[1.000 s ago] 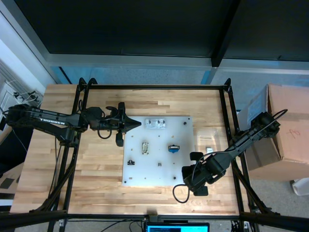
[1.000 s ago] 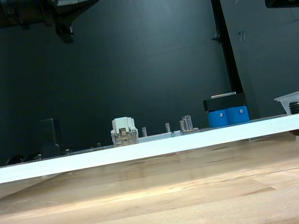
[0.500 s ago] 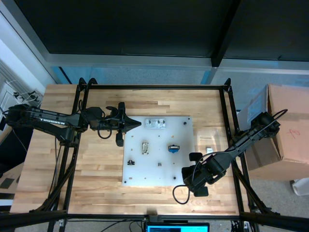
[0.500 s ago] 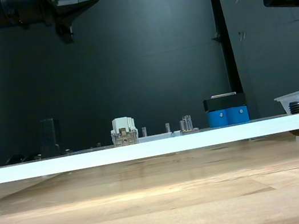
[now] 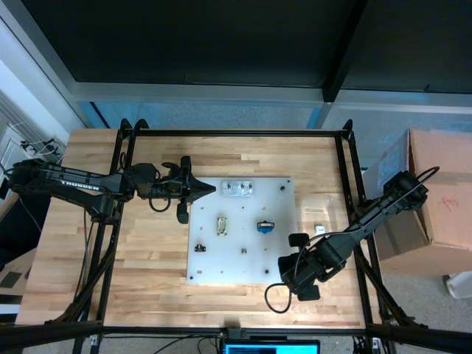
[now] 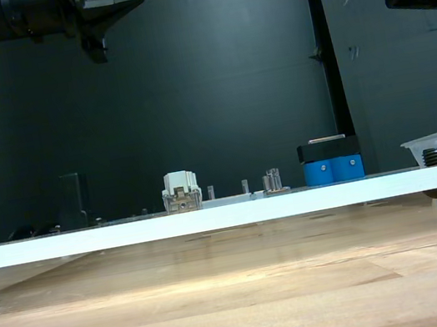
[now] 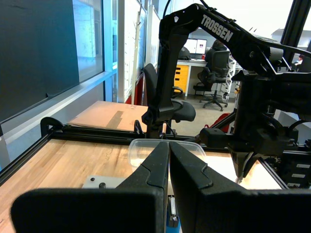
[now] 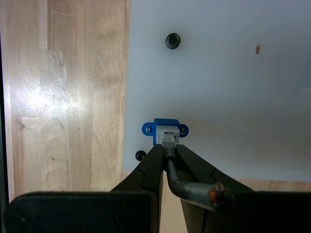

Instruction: Pick the RJ45 connector and install on the taskboard

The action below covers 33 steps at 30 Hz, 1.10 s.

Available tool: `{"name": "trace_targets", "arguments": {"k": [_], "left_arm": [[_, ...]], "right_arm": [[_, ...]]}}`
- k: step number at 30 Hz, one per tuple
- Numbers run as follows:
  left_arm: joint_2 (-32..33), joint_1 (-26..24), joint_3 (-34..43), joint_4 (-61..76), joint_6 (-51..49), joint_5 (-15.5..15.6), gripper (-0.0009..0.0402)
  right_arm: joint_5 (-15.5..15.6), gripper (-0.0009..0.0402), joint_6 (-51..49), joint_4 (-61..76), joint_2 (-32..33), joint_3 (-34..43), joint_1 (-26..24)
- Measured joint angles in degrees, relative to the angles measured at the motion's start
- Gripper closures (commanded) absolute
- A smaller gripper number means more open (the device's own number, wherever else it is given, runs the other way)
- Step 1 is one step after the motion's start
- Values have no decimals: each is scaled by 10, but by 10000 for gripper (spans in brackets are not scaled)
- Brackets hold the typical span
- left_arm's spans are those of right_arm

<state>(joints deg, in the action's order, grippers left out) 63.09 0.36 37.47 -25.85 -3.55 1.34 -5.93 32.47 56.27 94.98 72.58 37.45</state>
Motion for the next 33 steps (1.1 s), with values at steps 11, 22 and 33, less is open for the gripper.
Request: {"name": "trace_targets", "arguments": {"k": [11,22,33], "left_arm": [[0,0,0,0,0,0,393],[0,0,0,0,0,0,392],[0,0,0,0,0,0,392]], "right_arm": [[0,393,0,-2,0,-3,1],[0,393,0,-7,0,-4,0],[-1,393,-4,-9,2,-4,-1]]}}
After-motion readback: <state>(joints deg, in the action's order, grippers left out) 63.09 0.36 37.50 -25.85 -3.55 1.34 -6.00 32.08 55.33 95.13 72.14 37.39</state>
